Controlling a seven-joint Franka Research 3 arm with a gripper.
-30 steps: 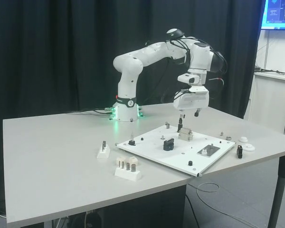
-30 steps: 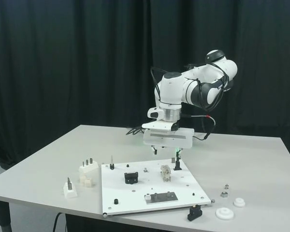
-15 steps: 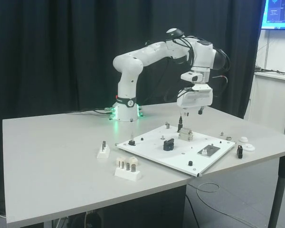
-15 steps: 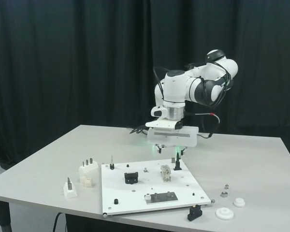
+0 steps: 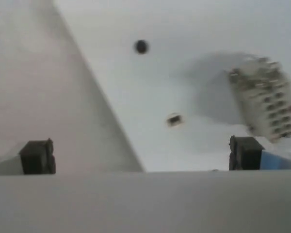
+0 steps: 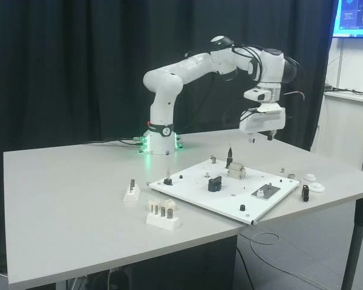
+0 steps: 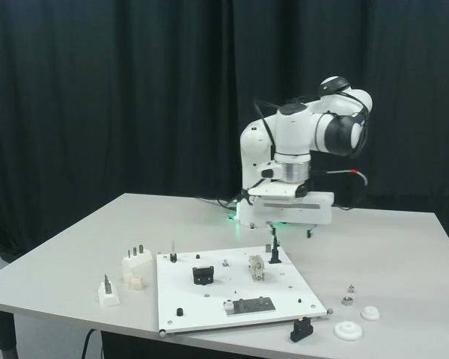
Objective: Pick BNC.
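Well up off the work, the white Franka arm's two-finger gripper (image 6: 261, 138) hangs over the far edge of the white square mounting board (image 6: 193, 196) on the grey table (image 6: 66, 193). From the wrist cam the black fingertips (image 5: 36, 156) sit wide apart w/ nothing between them, so the pincer is fully spread and carries nothing. The slim black upright BNC plug (image 6: 228, 157) stands on the board's rear part, clear of the fingers; in the first room view it is at approx 7 o'clock from the gripper, well below it. In the second room view the plug (image 7: 274, 254) is just under the gripper (image 7: 290, 229), approx 7 o'clock again, not touching. Just beside the plug, at approx 4 o'clock in the first room view, sits a grey-white multi-pin connector block (image 6: 236, 171), also seen from the wrist (image 5: 266, 99). A small black block (image 6: 215, 183) sits nearer the board's middle. A small black dot (image 5: 141, 46) shows on the board in the wrist view; can't tell what it is.
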